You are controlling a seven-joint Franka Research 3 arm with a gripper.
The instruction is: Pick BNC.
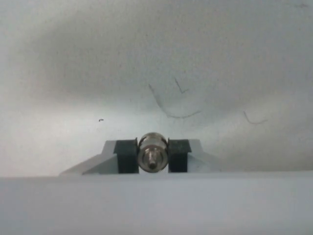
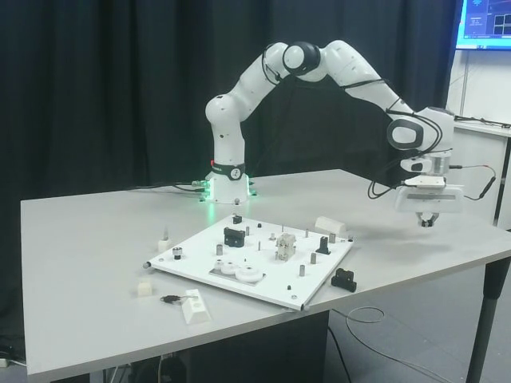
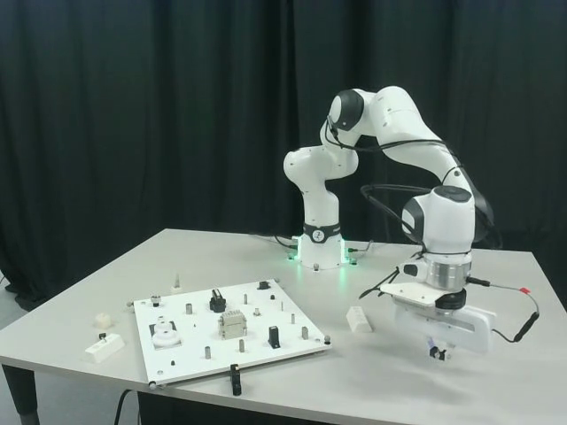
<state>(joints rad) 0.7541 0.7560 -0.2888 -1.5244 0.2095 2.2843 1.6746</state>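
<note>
The white arm (image 3: 390, 133) reaches out from its base, wrist pointing down, gripper (image 3: 434, 352) hanging above the grey table (image 2: 80, 231) beside the white board (image 3: 292, 341). The black fingers (image 1: 127, 155) pinch the BNC (image 1: 152, 152), a small metal cylindrical connector with a centre pin.

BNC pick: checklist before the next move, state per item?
1. BNC connector between the fingers in the wrist view: ok, black pads flank it on both sides.
2. Gripper lifted off the grey table: ok, both room views show it above the surface.
3. Connector centred in the grip: ok, it sits midway.
4. Grip firmness: cannot tell.
5. Gripper away from the white board and its parts: ok, it hangs well to the side of it.
6. Path past the small white block: cannot tell, the block lies near the gripper.
</note>
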